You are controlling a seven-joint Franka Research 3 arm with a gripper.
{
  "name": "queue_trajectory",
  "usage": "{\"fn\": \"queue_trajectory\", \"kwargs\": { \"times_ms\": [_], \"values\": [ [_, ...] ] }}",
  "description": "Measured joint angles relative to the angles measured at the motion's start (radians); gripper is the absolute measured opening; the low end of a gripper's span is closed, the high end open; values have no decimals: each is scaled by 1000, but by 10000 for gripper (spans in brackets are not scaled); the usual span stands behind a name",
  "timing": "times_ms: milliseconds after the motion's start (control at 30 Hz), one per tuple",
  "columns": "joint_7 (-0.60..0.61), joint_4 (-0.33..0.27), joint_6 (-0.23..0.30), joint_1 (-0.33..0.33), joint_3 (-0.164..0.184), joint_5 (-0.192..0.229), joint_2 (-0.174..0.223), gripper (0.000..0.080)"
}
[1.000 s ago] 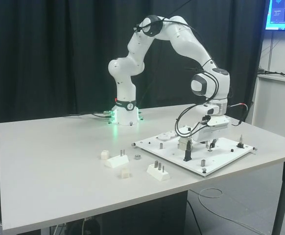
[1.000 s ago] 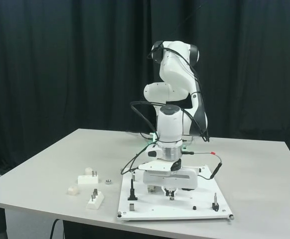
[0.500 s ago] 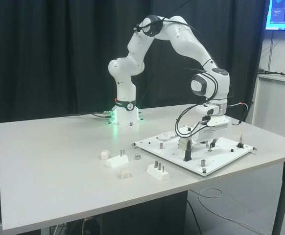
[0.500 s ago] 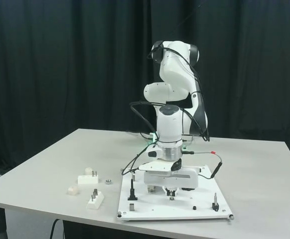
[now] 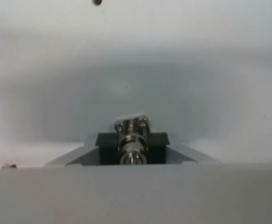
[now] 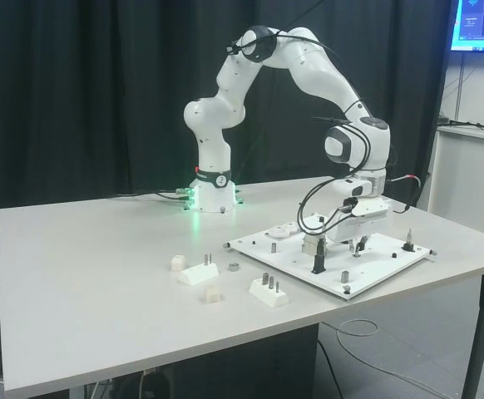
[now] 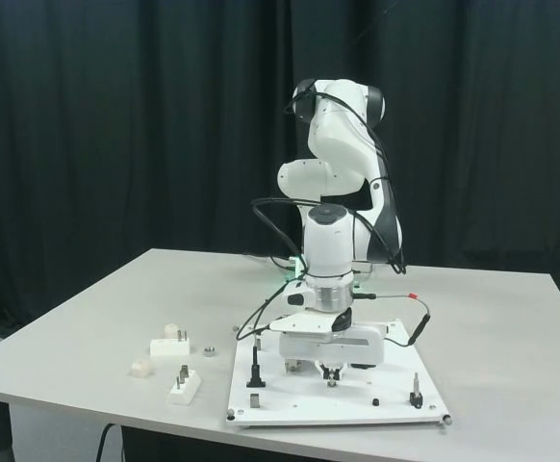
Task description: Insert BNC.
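No brand name or readable writing shows on the arm, the board or the small parts; the screen (image 6: 481, 25) at the upper corner of the first room view carries marks too small to read. The white arm (image 6: 308, 75) rises from its green-lit base (image 6: 211, 198), arches over, and points its wrist straight down over the white board (image 6: 333, 258) lying on the grey table (image 6: 84, 274). The hand (image 7: 329, 373) hangs low over the middle of the board, its fingers pinching a small metal connector (image 5: 133, 144), which the wrist view shows held between dark pads just above the board's surface. Whether the connector's tip touches the board cannot be told. A black upright post (image 7: 254, 371) stands on the board to one side of the hand, and a small metal post (image 7: 415, 393) stands near the board's far corner. Several small white blocks (image 6: 199, 274) with pins lie on the table beside the board; their details are too small to make out.
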Motion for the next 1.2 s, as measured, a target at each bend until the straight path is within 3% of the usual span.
{"fn": "queue_trajectory", "kwargs": {
  "times_ms": [433, 833, 1200],
  "values": [
    [-1, -1, 4, 0, -1, 0, 0, 124],
    [129, -3, 10, 0, -1, 0, 0, 124],
    [94, -3, 10, 0, 0, 0, 0, 124]
  ]
}}
